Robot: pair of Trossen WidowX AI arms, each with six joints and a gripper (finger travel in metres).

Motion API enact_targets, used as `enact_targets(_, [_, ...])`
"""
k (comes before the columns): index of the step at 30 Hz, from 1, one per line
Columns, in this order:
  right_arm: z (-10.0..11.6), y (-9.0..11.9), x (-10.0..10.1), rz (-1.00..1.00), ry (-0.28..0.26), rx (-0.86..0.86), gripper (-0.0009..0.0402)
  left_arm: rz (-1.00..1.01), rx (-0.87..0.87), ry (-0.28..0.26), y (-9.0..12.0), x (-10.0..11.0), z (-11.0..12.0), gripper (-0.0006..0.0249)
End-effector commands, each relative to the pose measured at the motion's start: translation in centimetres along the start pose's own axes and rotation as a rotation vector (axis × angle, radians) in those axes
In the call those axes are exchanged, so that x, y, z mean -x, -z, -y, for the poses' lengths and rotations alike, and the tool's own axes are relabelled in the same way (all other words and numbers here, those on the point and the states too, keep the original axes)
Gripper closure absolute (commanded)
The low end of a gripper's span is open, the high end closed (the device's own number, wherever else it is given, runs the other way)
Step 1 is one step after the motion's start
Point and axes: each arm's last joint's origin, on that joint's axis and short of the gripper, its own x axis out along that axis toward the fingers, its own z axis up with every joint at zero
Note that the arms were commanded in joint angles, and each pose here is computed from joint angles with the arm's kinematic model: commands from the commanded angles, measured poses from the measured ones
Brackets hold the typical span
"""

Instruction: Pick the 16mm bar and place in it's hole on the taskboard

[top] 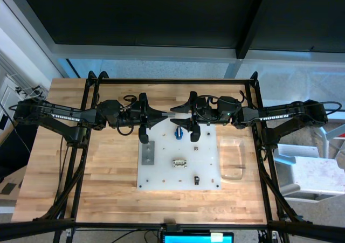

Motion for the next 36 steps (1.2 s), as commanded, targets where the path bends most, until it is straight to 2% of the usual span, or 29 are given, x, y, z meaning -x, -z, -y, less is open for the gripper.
enact_targets(1, [0.1, 0.21, -0.16, -0.007, 0.002, 0.0, 0.02, -0.001, 0.0, 0.001, 0.02, -0.01, 0.0, 0.0243])
enact_targets(5, [0.4, 0.53, -0.42, -0.021, -0.017, -0.006, 0.0211, 0.01, 0.001, 0.003, -0.08, -0.01, 0.03, 0.0243])
enact_targets(9, [0.51, 0.75, -0.59, -0.024, -0.015, -0.005, 0.0219, 0.02, 0.002, 0.006, -0.18, -0.01, 0.04, 0.0243])
enact_targets(21, [0.34, 0.08, -0.3, 0.011, -0.038, 0.002, 0.0249, 0.018, 0.003, 0.007, -0.17, -0.01, 0.05, 0.0243])
enact_targets(36, [0.41, 0.28, -0.29, -0.011, -0.035, 0.008, 0.0387, 0.019, 0.008, 0.011, -0.18, -0.01, 0.07, 0.0243])
